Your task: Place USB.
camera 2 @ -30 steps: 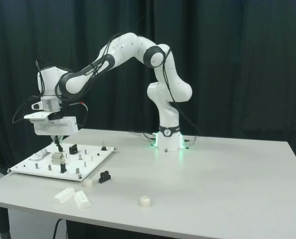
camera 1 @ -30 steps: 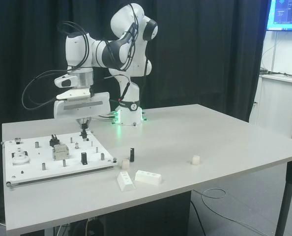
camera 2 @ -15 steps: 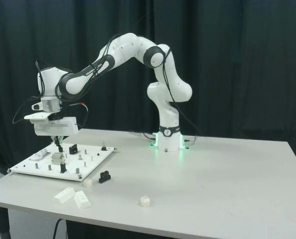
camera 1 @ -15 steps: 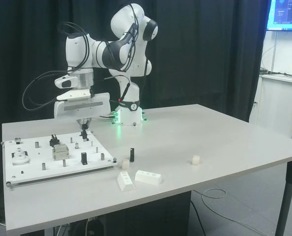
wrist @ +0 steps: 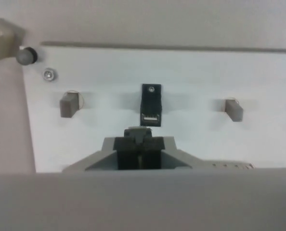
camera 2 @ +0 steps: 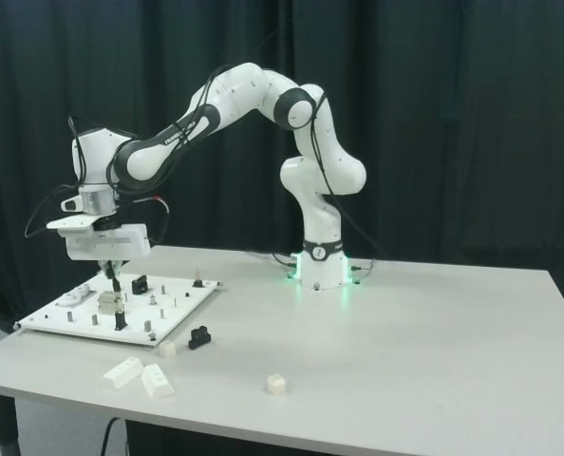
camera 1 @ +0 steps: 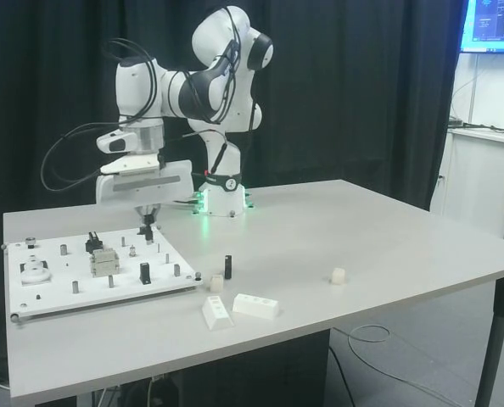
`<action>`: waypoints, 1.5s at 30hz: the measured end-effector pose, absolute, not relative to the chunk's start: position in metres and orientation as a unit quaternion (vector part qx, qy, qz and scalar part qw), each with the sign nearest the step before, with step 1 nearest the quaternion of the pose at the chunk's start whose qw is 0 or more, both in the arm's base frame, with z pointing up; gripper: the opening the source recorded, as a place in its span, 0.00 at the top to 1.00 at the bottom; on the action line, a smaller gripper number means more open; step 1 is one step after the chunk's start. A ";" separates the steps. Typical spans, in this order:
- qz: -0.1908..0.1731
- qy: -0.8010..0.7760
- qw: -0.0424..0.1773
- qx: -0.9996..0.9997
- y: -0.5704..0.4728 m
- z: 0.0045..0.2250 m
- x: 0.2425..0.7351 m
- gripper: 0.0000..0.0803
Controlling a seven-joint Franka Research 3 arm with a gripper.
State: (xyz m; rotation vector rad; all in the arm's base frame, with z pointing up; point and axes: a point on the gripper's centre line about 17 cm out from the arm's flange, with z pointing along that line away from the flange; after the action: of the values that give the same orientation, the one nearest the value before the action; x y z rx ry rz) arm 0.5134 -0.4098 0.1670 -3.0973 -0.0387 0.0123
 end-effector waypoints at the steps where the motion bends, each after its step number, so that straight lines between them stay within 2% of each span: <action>1: 0.004 -0.013 0.024 -1.000 -0.407 0.167 0.515 0.97; 11: 0.006 -0.007 0.050 -0.999 -0.365 0.164 0.535 0.97; 26: 0.029 -0.005 0.075 -0.997 -0.285 0.157 0.565 0.97; 45: 0.051 0.005 0.085 -0.995 -0.204 0.142 0.588 0.97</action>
State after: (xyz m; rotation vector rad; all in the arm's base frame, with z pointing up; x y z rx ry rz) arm 0.5881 -0.2037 0.1415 -2.9675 0.0136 0.1511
